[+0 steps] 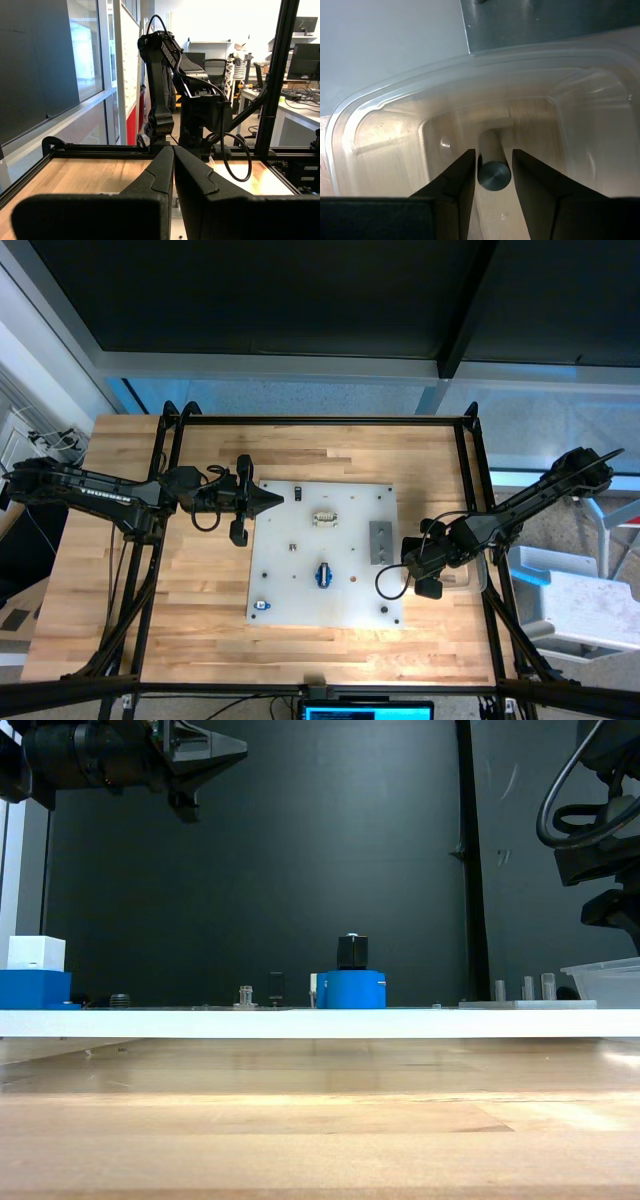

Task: Pick the 16mm cylinder and place it in the taskboard

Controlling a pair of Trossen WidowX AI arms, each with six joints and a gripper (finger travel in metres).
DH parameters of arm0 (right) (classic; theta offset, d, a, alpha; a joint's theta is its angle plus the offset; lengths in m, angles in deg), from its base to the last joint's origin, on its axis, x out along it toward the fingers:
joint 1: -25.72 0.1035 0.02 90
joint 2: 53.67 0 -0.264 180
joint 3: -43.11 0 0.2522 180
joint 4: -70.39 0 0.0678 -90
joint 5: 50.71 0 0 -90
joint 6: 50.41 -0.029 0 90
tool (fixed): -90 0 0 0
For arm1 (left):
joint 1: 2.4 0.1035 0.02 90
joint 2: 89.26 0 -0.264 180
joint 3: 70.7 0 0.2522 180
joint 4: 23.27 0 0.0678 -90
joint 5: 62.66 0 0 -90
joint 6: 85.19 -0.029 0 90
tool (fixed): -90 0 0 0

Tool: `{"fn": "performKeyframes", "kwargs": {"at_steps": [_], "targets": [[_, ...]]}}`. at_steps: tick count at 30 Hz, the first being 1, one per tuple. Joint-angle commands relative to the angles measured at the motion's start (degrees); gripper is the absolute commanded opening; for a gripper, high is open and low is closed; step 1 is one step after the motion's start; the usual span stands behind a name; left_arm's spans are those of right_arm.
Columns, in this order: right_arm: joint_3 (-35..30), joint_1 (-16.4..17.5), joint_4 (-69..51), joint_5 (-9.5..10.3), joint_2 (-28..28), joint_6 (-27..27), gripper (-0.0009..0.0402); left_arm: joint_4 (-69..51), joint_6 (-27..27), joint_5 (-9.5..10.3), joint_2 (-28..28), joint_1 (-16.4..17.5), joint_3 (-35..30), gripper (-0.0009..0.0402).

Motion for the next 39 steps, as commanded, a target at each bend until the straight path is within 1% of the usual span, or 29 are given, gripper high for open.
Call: {"fn": "performKeyframes", "kwargs": {"at_steps": [1,11,18,21,28,39], "targets": [[0.22,0.0,0.02,0.11,0.0,0.09,0.0076,-0.02,0.0,0.0,0.0,0.02,-0.02,0.0],[0.24,0.0,0.07,0.09,0.13,0.39,0.0035,-0.02,-0.02,0.0,0.0,0.0,-0.02,0.0],[0.24,0.0,0.0,0.17,0.63,0.37,0.0024,-0.02,-0.02,0.0,0.0,0.0,-0.02,0.0],[-0.17,0.0,-0.76,0.63,1.31,0.37,0.0023,-0.02,-0.02,0.0,0.0,0.0,-0.02,0.0],[-4.28,-0.02,-6.43,0.61,2.99,0.37,0.0023,-0.02,-0.02,0.0,0.0,0.0,-0.02,0.0],[-14.23,-0.13,-17.68,0.59,3.04,1.07,0.0023,0.0,-0.02,0.0,0.0,0.02,-0.02,0.0]]}}
